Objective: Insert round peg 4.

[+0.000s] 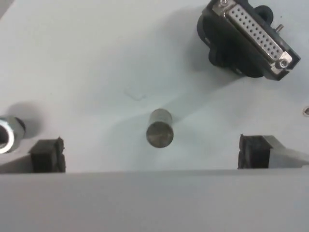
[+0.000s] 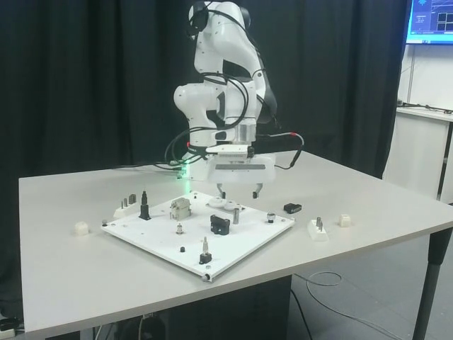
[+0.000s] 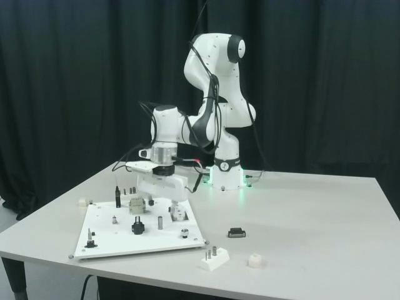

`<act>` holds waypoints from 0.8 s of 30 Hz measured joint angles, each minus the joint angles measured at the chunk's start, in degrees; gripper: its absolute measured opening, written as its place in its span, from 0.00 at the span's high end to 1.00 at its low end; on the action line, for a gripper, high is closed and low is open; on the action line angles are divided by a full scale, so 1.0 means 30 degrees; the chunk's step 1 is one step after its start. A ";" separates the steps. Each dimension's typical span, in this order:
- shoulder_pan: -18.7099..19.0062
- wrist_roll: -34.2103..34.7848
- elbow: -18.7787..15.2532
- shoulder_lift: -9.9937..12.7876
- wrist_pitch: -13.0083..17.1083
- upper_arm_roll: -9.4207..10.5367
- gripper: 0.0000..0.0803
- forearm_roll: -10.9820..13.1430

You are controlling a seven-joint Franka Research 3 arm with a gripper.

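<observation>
Black curtains close off the room behind a grey table (image 2: 64, 205), on which a white board (image 2: 244, 244) lies near the front edge.

From the fingers outward: the gripper (image 2: 237, 191) hangs above the middle of the board with its two black fingertips (image 1: 47, 155) spread wide and holding nothing. Seen from the wrist, a short grey round peg (image 1: 160, 128) stands upright on the board in the gap between them, touched by neither finger. The room views show the fingers hovering clear of the peg's top.

As a judgement, the task is at an early stage. The peg appears ungrasped, so the descent, the grasp, the lift and the insertion all seem left to do. Whether this peg is the fourth one, and which hole is meant for it, cannot be told.

Other things around the peg on the board: a black multi-pin connector (image 1: 251, 38) lies near it, and a shiny round socket (image 1: 7, 134) sits just beyond one fingertip. Further out, towards the board's edges, stand several small posts and fixtures, including a black knob (image 2: 220, 225).

Containers: off the board, near the table's front edge, a small white block (image 3: 213, 259) carries two short pins standing upright in it. A small white cube (image 3: 254, 260) rests just beside it, and nothing can be seen in it.

White arm (image 3: 215, 106) rises behind, bolted near the table's back edge.
</observation>
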 joint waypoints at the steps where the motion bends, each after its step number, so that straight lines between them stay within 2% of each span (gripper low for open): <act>1: 0.0012 0.0000 0.0060 -0.0004 -0.0103 0.0004 0.00 0.0000; 13: 0.0105 0.0000 0.0525 -0.0004 -0.1034 0.0040 0.00 0.0000; 24: 0.0173 0.0000 0.0633 0.0033 -0.1319 0.0167 0.00 0.0000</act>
